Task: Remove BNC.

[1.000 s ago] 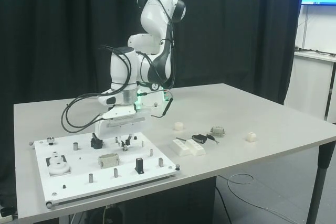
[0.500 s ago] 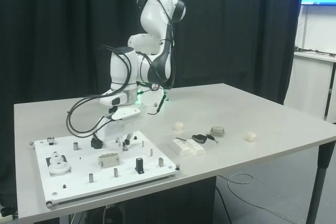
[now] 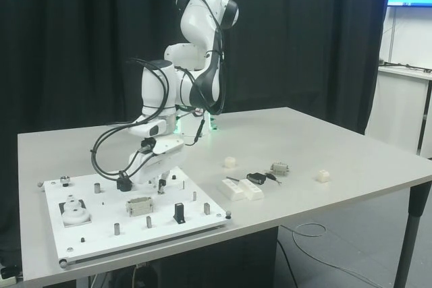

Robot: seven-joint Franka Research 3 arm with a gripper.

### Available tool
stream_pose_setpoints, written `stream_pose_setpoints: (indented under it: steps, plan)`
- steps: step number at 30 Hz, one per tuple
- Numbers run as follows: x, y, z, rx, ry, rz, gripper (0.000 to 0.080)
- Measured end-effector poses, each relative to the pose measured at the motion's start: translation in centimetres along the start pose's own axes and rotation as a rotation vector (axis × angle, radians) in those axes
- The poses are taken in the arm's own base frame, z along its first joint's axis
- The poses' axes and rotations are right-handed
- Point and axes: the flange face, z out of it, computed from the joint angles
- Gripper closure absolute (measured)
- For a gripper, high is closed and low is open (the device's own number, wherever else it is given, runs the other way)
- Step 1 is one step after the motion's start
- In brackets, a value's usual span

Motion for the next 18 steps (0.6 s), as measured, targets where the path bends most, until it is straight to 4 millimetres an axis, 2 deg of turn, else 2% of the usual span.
stream_pose_setpoints:
  steps: [18]
  plan:
    - [0.03,0.01,-0.01,-0.004,-0.001,-0.144,0.0678]
